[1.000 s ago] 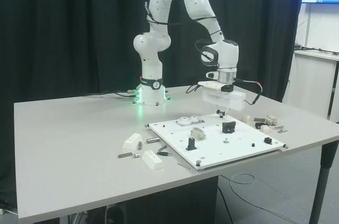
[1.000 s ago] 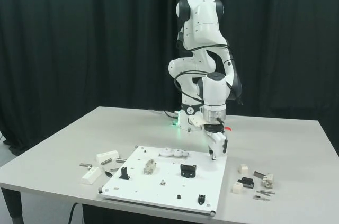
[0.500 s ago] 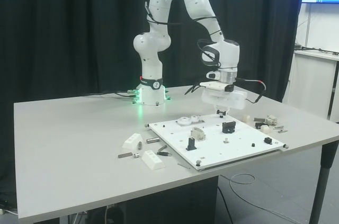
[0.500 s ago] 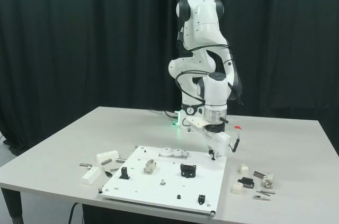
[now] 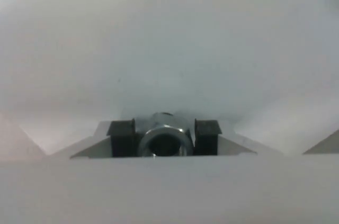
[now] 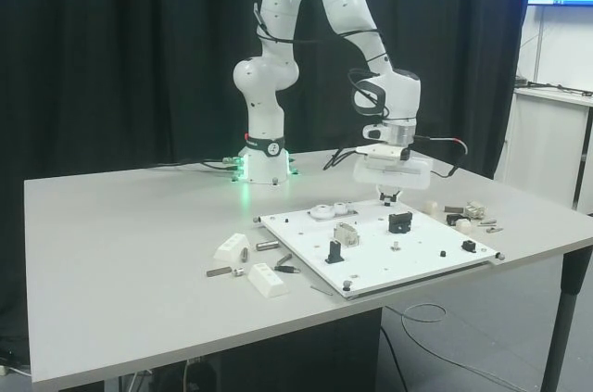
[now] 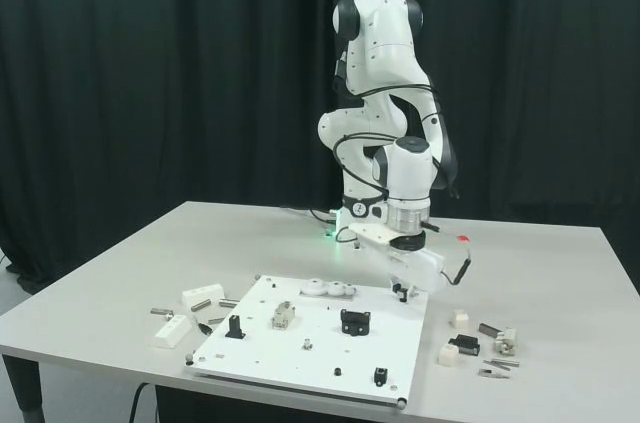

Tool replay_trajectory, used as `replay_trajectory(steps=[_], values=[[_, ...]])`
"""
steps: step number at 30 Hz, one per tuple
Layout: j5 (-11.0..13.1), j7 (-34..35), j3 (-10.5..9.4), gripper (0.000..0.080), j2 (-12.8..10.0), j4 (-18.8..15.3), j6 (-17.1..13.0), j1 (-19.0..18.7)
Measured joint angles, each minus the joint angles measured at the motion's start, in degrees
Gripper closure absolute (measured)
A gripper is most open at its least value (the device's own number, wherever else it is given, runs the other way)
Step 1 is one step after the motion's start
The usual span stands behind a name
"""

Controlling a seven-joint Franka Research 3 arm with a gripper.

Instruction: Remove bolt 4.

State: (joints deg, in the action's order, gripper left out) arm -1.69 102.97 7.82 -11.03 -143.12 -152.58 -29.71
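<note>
Wrist has turned since a second ago: the gripper point(image 7: 402, 292) body now sits rotated over the far right corner of the plate point(image 7: 300, 358), red cable tag swung out to the side. Fingers point(image 5: 121, 136) are closed on the bolt point(image 5: 164, 140), which stands between them at that corner. Risk: pulling up before the thread is free could jam or slip the grip. Black bracket point(image 7: 355, 321) sits near; white rollers point(image 7: 330, 289) beside; loose parts point(image 7: 480, 343) well apart on the table point(image 7: 120, 288).

The white arm point(image 6: 315, 21) is arched up and bent down at the elbow. The gripper point(image 5: 164, 142) is pointed downward, its fingers point(image 5: 121, 138) closed on a bolt point(image 5: 165, 140).
</note>
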Motion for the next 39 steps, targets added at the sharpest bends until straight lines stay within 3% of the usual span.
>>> replay_trajectory(steps=[39], values=[[0.2, -39.3, -1.07, 0.0565, -0.1, 0.2, 0.0, 1.0]])
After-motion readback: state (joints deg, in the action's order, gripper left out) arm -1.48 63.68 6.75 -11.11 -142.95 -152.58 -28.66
